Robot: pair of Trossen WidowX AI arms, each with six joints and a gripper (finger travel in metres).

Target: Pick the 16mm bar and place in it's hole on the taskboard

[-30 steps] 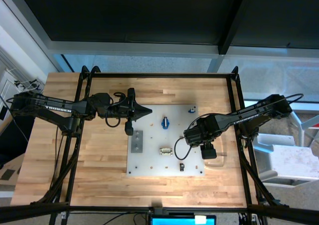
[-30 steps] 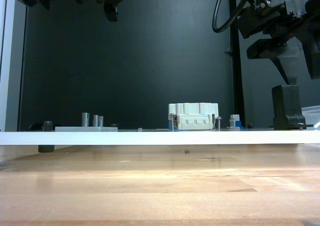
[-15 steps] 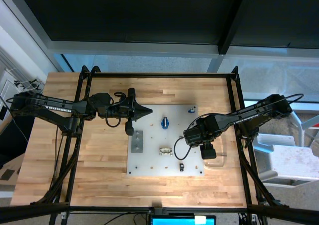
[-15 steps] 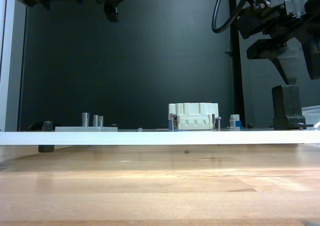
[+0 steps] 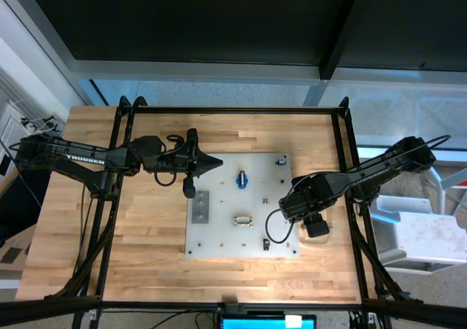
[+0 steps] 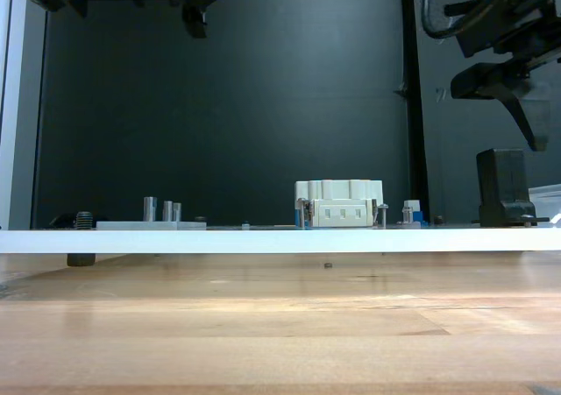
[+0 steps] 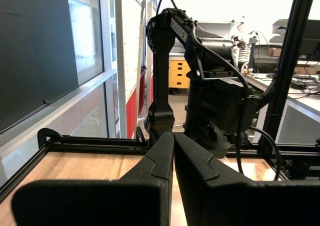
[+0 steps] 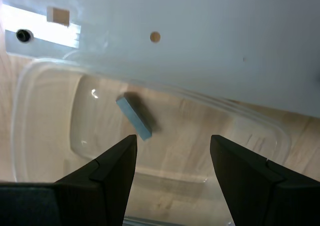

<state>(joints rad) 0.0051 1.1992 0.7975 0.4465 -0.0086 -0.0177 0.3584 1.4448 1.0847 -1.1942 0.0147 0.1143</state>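
Two end effectors in play. Right end effector (image 8: 172, 138) hangs spread wide over a clear tray (image 8: 45, 151) at the taskboard's (image 5: 219, 234) 4 o'clock, and the blue-grey bar (image 8: 134, 118) lies loose inside it, clear of its hole. Farther back, left end effector (image 7: 173, 146) sits pressed together above the board's 11 o'clock corner.

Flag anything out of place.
Nothing damaged. A blue bar lies free, slanted, in the clear tray off the taskboard. Right gripper hangs open above the tray; left gripper, shut, hovers over the board's far-left corner.
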